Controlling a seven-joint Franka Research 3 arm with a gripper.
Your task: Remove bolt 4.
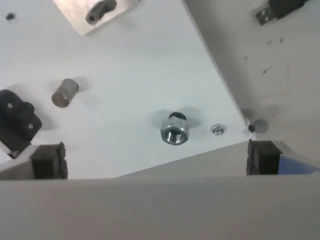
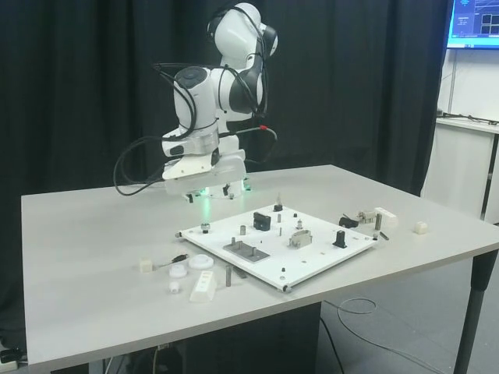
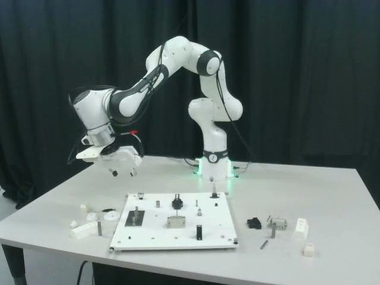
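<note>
While nothing legible: no readable brand, label or number shows on the board or parts; a screen [image 2: 473, 23] at the room's edge carries writing too small to read.
Bolt: a bright metal hex-headed bolt [image 1: 174, 132] with a hollow centre and a black piece behind it, upright on the white board [image 1: 135, 90]; whether it is number 4 cannot be told.
Bolt's place: near the board's corner, just beside a small washer-like ring [image 1: 217, 130]; in the first room view it stands at the board's corner nearest the arm [image 2: 204, 227].
Claw: the claw [image 1: 155, 161] hangs above that corner, fingers wide apart and holding nothing, clear of the bolt.
Fingertips: black pads [image 1: 50, 159], one at each side of the wrist view.
Neighbours: a grey cylinder peg [image 1: 65, 92] and a black bracket [image 1: 17, 120] also on the board.
Bench: grey bench [image 3: 332, 190] carries the board, with loose white parts [image 3: 83, 228] beside it.
</note>
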